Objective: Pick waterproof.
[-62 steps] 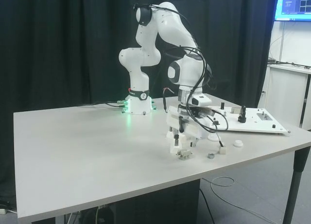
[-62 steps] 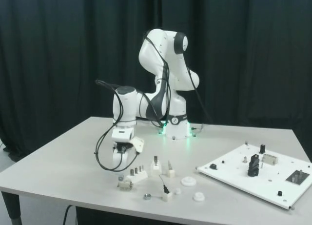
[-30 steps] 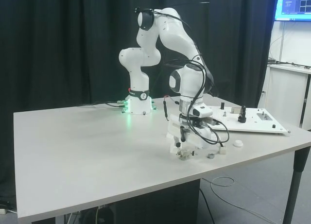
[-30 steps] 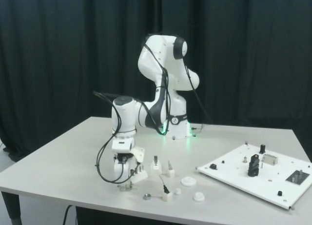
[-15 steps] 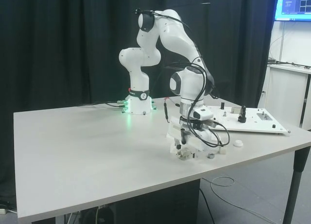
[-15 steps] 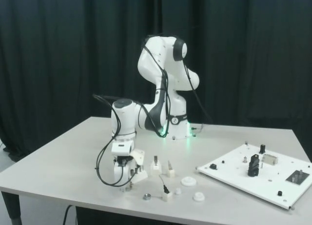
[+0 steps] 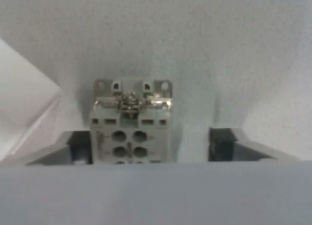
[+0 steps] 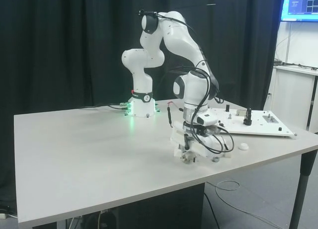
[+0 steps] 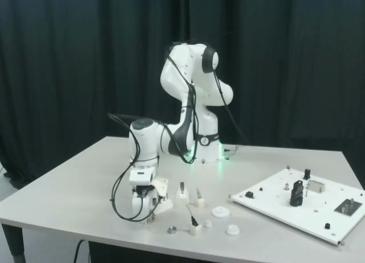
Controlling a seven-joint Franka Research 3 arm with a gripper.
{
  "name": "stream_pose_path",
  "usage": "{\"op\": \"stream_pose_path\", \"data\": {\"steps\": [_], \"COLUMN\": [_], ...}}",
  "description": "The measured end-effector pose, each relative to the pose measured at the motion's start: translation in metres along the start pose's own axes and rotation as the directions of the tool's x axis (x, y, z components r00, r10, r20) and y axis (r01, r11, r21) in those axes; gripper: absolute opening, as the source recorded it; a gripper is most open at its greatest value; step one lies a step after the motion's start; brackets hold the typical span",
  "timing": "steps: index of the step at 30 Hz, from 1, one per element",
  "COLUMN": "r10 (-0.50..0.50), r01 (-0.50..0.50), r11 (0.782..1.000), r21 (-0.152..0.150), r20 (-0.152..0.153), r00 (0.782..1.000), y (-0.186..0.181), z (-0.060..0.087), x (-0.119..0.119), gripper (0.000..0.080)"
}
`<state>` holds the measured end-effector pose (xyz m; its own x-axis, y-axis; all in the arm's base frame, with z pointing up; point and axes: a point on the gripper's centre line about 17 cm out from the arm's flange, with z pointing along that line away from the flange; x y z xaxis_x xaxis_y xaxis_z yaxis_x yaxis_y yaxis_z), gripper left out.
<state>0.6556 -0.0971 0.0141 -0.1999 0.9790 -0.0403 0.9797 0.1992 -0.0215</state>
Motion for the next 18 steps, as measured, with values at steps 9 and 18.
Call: {"op": "stream_pose_path", "data": {"steps": [9, 18], "r10": [0.005, 0.007], "r01": [-0.005, -0.007], "r11": [1.000, 1.000], "r21": [0.004, 0.002], "r20": [0.001, 0.003], "r00": [1.000, 1.000], "y": [-0.0020, -0.0007], "z": [0.0028, 0.0008], "x": [-0.0033, -0.0053], "gripper": [0.0336, 0.0318]}}
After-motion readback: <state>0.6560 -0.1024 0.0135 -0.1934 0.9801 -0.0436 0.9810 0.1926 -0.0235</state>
